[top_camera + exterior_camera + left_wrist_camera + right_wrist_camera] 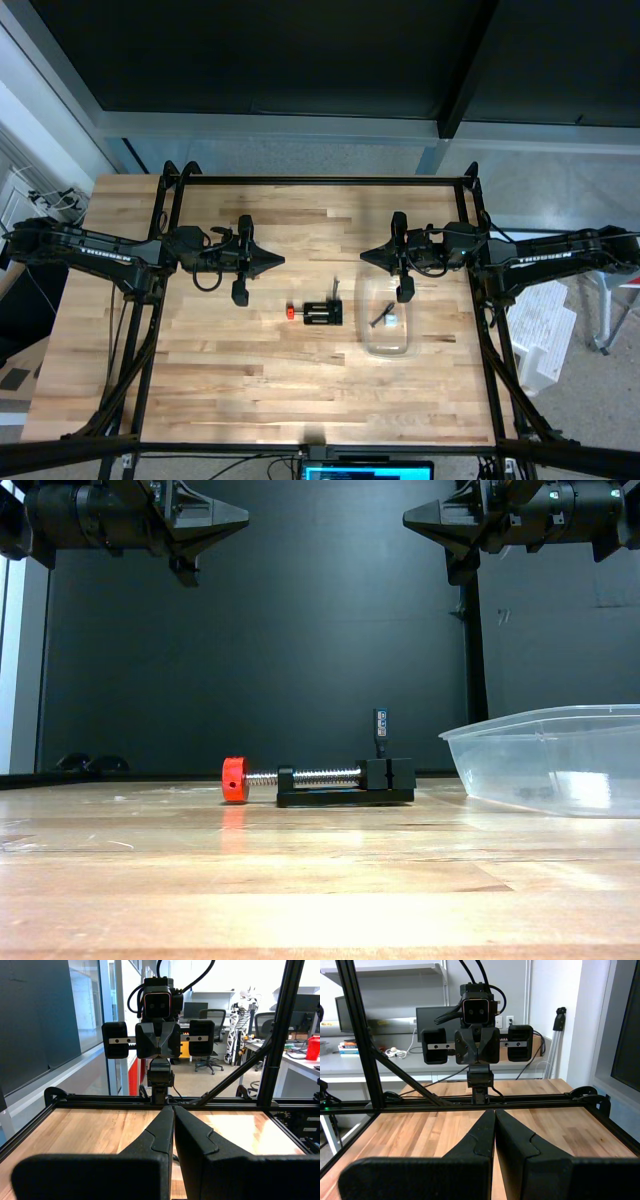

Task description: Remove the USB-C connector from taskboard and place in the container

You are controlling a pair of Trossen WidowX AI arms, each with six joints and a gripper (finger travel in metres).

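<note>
The taskboard [322, 313] is a small black vise with a red knob [291, 312], standing mid-table. A thin upright pin [380, 730] rises from its right end. Just to its right lies the clear container [388, 342]. Inside it a tiny dark stick, the USB-C connector [378, 318], rests beside a small whitish block [392, 316]. My left gripper [280, 261] hovers high above the table, back left of the taskboard, shut and empty. Behind the container, my right gripper [364, 257] hangs equally high, shut and empty. The two tips face each other.
A black frame rail [320, 181] runs along the table's far edge, with uprights at both sides. Bare wooden tabletop [250, 380] spreads in front of the taskboard. In the low view both grippers [245, 520] [407, 520] sit far above the taskboard [345, 780] and container [560, 770].
</note>
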